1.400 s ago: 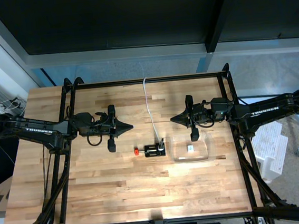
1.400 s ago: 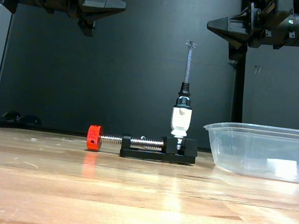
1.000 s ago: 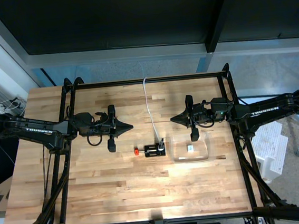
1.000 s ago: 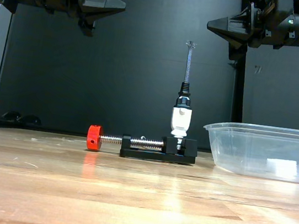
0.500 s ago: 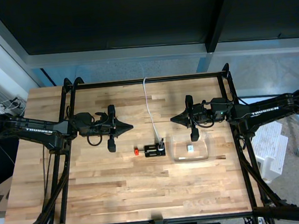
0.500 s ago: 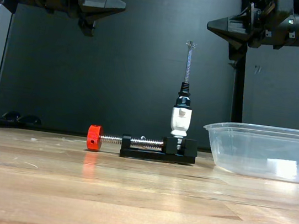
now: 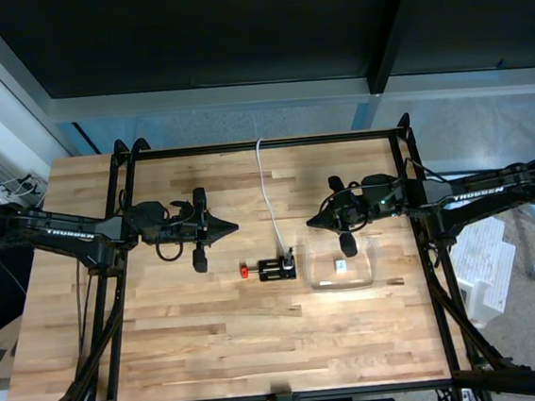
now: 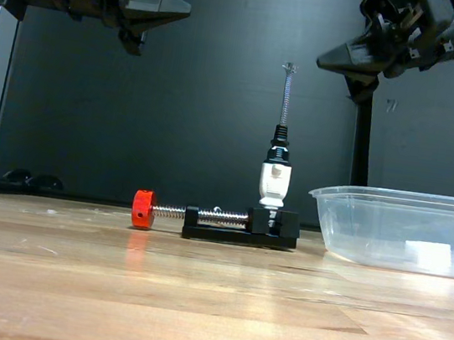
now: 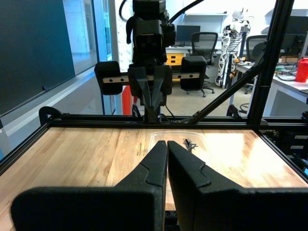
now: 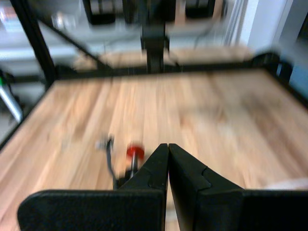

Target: Remove the power plug from the receptacle and place in the container

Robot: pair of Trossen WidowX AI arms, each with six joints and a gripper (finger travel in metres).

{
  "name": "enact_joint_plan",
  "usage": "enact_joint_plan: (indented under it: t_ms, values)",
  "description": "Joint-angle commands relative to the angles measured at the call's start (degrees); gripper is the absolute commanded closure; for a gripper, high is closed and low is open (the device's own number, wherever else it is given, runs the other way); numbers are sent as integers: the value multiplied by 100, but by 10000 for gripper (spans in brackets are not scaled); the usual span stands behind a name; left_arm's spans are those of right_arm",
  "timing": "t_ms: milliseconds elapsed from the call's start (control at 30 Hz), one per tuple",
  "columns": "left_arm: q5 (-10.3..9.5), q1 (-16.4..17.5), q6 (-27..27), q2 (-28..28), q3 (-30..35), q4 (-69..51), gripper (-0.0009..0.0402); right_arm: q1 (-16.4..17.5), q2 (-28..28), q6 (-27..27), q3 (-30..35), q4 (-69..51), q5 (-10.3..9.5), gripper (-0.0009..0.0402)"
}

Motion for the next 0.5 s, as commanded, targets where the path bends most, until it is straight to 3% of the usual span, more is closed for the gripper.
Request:
enact_joint_plan:
  t_ms: [33, 167, 300, 500]
  values:
    - [2, 0, 0, 2, 2, 4, 393, 63, 57, -33, 546, -1200, 9, 393]
    - [2, 0, 0, 2, 2, 2, 393, 120, 262, -35, 1161, -2437, 52, 393]
    - [0, 0, 0, 2, 2, 2, 393, 249, 599, -31, 1709, -3438, 328, 393]
    - [0, 2, 0, 2, 2, 4, 393, 382, 1152, 201, 2319, -4358, 361, 393]
